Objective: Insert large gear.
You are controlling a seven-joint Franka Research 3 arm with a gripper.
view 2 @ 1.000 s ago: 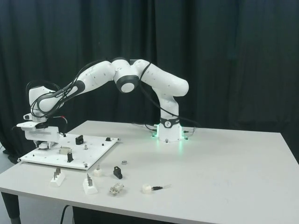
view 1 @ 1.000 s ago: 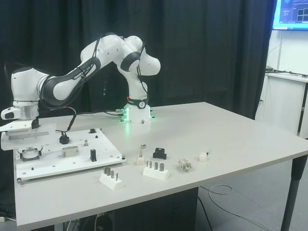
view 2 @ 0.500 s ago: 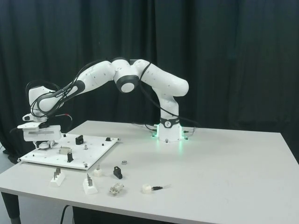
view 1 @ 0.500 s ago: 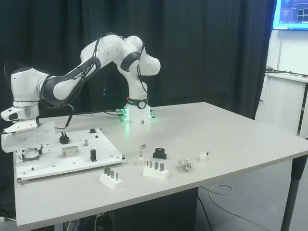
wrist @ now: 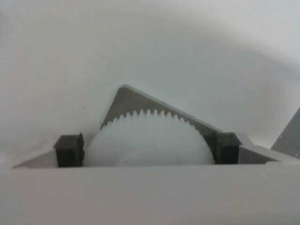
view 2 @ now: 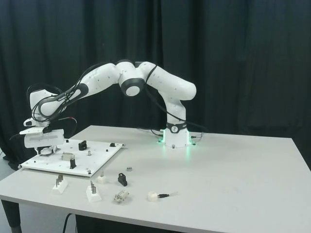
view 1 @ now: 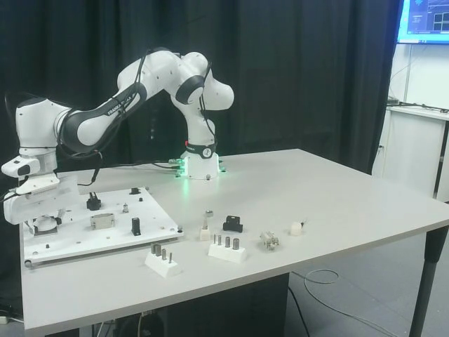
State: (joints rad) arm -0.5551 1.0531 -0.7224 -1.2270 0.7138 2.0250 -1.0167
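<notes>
White large gear point(wrist: 147, 140) between black fingertips point(wrist: 69, 150)

Matt white plastic large gear point(wrist: 147, 140), toothed — smooth grey table point(view 1: 337, 196)

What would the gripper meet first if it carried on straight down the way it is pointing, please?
Most likely the large gear, which sits between the dark fingers directly below the gripper, with the white board under it. Whether the gripper has let go is unclear.

**White arm with black joints**

The glossy white jointed robot arm point(view 2: 146, 80) is showing rounded shells, black joint bands and black lettering on one link. A black cable point(view 1: 102, 175) is hanging near its wrist, and green light is glowing at its round base point(view 2: 175, 141).
</notes>
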